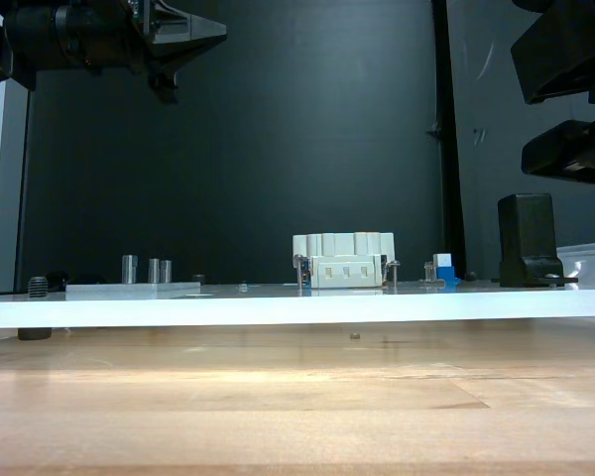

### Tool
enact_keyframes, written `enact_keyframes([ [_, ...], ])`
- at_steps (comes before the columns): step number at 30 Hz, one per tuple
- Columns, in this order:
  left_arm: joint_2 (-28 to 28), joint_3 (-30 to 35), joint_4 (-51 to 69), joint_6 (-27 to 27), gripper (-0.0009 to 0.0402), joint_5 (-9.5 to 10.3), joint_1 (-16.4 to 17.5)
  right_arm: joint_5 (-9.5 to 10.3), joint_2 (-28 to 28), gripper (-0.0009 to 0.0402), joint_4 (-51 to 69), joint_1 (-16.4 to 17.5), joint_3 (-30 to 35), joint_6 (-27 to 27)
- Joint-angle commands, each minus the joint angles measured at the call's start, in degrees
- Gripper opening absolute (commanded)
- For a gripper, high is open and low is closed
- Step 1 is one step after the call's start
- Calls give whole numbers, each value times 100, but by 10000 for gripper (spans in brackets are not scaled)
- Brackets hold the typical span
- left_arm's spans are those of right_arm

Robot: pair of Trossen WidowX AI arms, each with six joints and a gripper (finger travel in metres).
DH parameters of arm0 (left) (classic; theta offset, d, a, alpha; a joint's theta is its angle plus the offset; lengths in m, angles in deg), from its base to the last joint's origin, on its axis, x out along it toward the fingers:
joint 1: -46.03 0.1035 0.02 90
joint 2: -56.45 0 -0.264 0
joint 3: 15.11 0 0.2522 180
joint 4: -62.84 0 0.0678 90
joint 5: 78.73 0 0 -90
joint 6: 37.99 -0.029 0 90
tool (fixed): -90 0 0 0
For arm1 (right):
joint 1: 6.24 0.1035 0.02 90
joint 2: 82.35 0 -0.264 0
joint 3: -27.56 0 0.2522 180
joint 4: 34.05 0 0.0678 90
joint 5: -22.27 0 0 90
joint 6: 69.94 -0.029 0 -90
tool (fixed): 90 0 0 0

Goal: Pick the 16mm bar from the taskboard and place it in the container

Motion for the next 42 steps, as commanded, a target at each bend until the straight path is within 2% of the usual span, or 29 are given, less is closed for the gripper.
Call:
enact_keyframes([
  [1,-2,2,0,0,0,-2,2,-20,7,28,-13,0,2,-4],
  [8,-2,2,0,0,0,-2,2,-22,13,7,-33,0,2,-2],
  [19,-2,2,0,0,0,-2,2,-63,142,4,96,2,81,0],
  [27,-2,2,0,0,0,0,0,-70,367,4,726,0,424,2],
  [42,-2,2,0,0,0,-2,0,-125,960,4,1193,-13,741,-46],
])
